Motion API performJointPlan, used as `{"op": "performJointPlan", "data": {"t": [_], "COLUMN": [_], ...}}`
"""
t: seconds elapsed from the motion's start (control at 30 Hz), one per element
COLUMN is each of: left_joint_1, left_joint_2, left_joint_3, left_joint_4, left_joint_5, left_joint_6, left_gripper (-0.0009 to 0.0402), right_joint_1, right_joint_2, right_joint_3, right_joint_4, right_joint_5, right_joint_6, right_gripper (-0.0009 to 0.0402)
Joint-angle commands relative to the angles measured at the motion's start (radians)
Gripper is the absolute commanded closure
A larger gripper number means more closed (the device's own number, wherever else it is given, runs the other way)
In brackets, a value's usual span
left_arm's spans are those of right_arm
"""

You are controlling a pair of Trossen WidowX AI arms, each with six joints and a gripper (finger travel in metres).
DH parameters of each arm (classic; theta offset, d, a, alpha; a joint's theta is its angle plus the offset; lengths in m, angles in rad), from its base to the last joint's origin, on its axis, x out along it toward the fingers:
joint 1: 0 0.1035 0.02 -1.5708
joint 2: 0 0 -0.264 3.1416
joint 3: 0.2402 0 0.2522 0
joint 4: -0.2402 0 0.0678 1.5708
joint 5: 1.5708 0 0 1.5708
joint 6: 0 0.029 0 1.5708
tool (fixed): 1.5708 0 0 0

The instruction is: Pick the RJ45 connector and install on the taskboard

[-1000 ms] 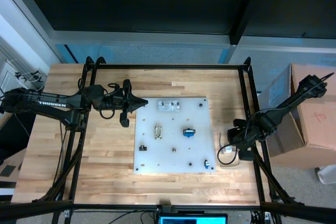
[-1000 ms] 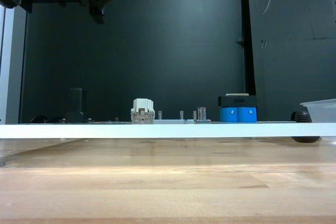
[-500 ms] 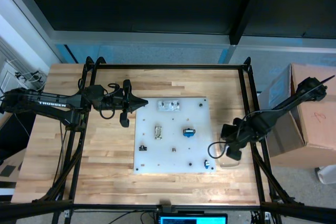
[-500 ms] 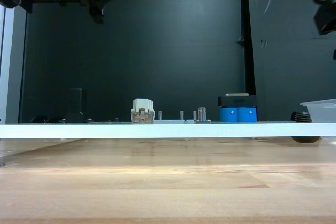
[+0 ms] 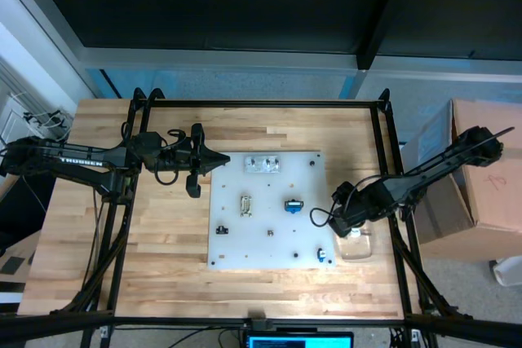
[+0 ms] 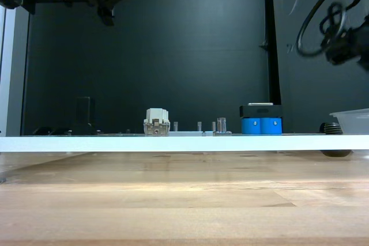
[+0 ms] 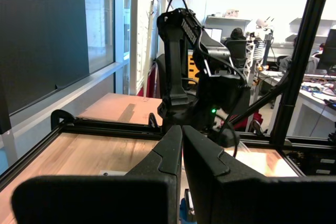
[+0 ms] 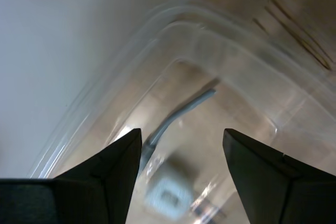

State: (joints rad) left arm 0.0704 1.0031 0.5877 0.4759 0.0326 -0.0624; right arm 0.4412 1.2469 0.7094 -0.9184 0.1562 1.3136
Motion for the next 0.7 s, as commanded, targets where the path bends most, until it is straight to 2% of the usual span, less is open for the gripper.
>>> {"op": "performJointPlan", "data": {"t": [0.03,0.43,0.7], "left_joint_1": [0.000,0.000,0.000], "left_joint_2": [0.000,0.000,0.000], "left_joint_3": [0.000,0.000,0.000], "left_joint_4": [-0.001,-0.002,-0.002], "left_joint_5": [0.000,0.000,0.000], "left_joint_6": [0.000,0.000,0.000], "left_gripper": [0.0392,0.0392,0.0393], "right_joint_1": [-0.019,-0.050,-0.051], "right_joint_2": [0.032,0.119,0.153], "right_joint_3": [-0.008,-0.048,-0.068], "right_joint_4": [0.026,0.125,0.178], "right_joint_5": [0.010,0.010,0.004], "right_joint_6": [0.026,0.080,0.092], "right_gripper": [0.0171,0.0202,0.0205]}}
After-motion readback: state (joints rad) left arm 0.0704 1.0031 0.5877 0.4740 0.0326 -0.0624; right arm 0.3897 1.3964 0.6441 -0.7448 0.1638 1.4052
